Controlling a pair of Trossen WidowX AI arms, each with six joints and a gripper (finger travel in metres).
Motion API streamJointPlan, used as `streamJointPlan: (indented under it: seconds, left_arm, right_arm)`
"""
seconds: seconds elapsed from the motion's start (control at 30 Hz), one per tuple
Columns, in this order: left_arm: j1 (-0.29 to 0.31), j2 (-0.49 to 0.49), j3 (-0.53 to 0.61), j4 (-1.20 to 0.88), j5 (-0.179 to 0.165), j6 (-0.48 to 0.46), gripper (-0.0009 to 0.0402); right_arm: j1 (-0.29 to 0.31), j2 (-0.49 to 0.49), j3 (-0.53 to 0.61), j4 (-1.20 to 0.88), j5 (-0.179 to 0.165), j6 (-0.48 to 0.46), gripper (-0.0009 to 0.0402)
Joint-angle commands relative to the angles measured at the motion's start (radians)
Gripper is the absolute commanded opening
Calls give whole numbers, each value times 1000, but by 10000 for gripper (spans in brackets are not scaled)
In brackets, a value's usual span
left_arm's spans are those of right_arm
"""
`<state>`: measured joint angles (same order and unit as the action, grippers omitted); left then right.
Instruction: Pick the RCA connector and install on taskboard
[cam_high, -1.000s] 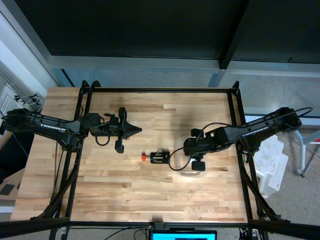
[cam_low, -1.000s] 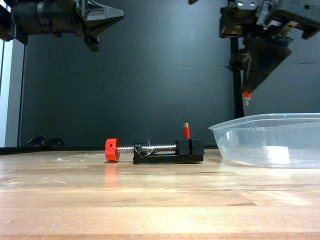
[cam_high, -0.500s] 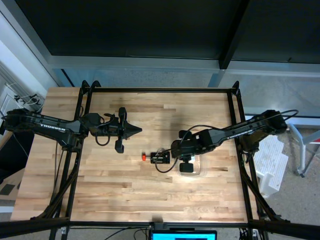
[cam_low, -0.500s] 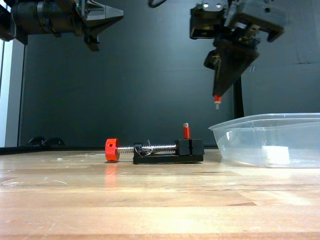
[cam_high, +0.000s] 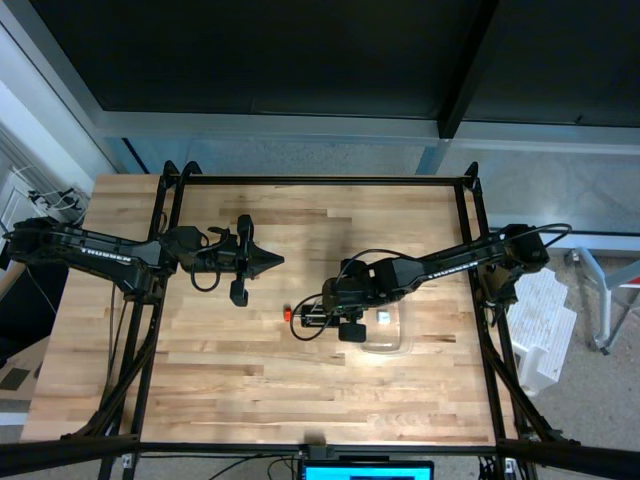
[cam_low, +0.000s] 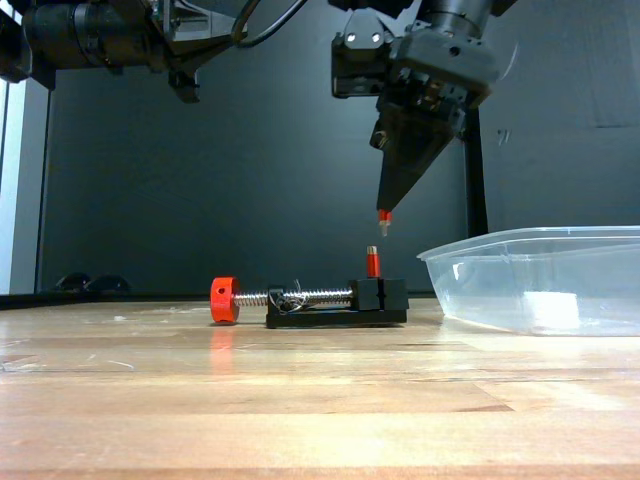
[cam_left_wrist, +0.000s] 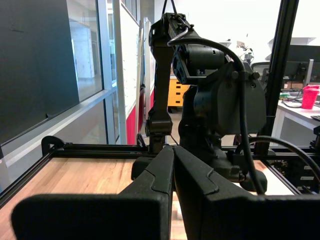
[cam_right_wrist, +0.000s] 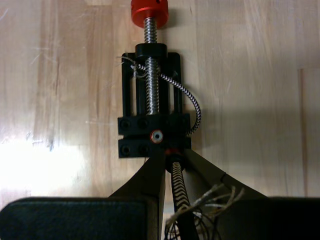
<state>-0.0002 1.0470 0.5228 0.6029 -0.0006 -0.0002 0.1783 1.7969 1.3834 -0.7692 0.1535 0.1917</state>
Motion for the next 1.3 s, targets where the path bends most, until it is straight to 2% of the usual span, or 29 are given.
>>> streamJointPlan:
  seconds: [0.03, 0.13, 1.3]
  left_arm:
    - [0, 0, 0, 0, 0, 0, 0]
    - [0, 0, 0, 0, 0, 0, 0]
    - [0, 0, 0, 0, 0, 0, 0]
  right_arm:
    - [-4, 24, 19, 0, -2, 1, 2]
    - [-4, 44, 36, 4, -24, 1, 2]
    - [-4, 45, 31, 22, -25, 4, 2]
